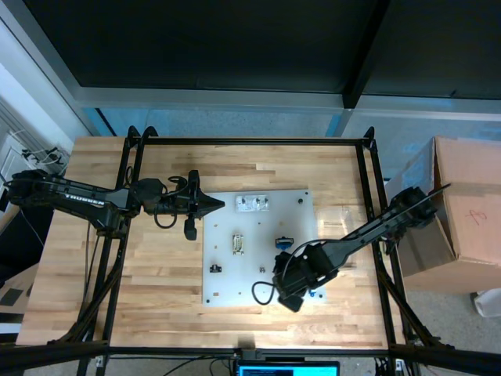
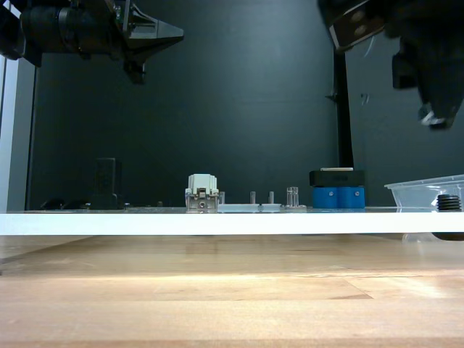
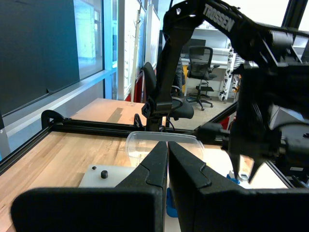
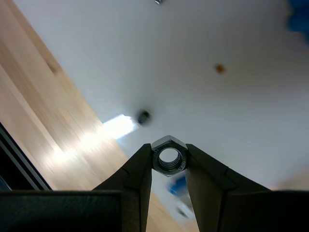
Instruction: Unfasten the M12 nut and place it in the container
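The small silver M12 nut is held clear of its seat, pinched between the fingers of my right gripper, well above the white board. In the low view the black ribbed stud stands bare, and my right gripper hangs high above it with a silver glint at its tip. From above, my right gripper is over the board's near right part. The clear container lies beyond the board. My left gripper hovers shut at the board's far left edge.
The board carries a white connector, a blue block, small clear posts and a black post. A cardboard box stands off the table's right side. A black frame rings the table.
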